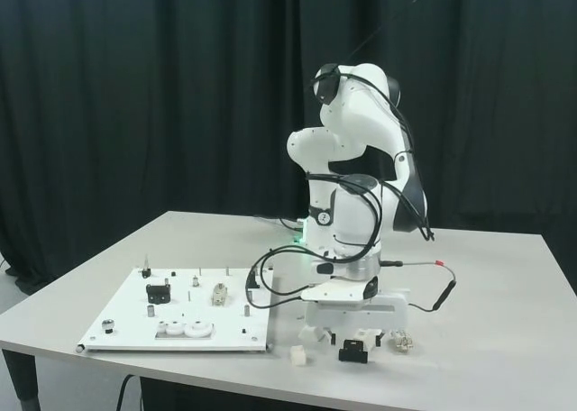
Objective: Remove round peg 3.
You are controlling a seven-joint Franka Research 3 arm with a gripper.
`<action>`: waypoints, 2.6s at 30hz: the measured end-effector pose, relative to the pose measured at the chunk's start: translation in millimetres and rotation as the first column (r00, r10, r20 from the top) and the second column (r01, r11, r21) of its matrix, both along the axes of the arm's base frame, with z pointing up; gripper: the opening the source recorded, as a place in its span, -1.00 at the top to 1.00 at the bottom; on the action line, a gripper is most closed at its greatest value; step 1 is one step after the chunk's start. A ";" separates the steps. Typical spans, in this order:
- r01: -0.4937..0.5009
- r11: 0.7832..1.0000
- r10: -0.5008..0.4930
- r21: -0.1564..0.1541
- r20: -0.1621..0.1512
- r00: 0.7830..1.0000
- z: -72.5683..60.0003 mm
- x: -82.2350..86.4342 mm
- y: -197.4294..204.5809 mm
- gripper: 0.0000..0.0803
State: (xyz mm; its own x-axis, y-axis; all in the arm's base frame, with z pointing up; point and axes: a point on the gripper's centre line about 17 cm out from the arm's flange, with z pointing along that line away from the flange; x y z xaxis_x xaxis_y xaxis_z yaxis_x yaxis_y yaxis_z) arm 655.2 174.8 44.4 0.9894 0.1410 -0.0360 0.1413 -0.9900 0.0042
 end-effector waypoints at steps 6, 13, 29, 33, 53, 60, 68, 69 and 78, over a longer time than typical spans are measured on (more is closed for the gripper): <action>0.000 1.000 0.000 -0.001 -0.022 1.000 12.4 0.2 2.7 -0.87; 0.007 1.000 -0.007 -0.006 -0.043 0.999 26.4 0.6 4.6 -0.99; 0.004 1.000 -0.006 -0.020 -0.063 0.998 46.7 3.8 0.8 -0.99; 0.004 1.000 -0.005 -0.021 -0.064 0.998 48.5 4.2 0.1 -0.99; -0.005 0.999 0.002 -0.040 -0.072 0.997 51.4 3.8 -6.9 -0.99; -0.010 0.998 0.004 -0.063 -0.092 0.996 51.7 -0.2 -19.0 -0.99; -0.012 0.995 -0.001 -0.100 -0.126 0.992 55.0 -6.9 -44.0 -0.99; -0.012 0.994 -0.002 -0.106 -0.131 0.991 55.3 -7.7 -48.0 -0.99; -0.023 0.989 -0.006 -0.146 -0.192 0.981 56.8 -21.0 -88.3 -0.99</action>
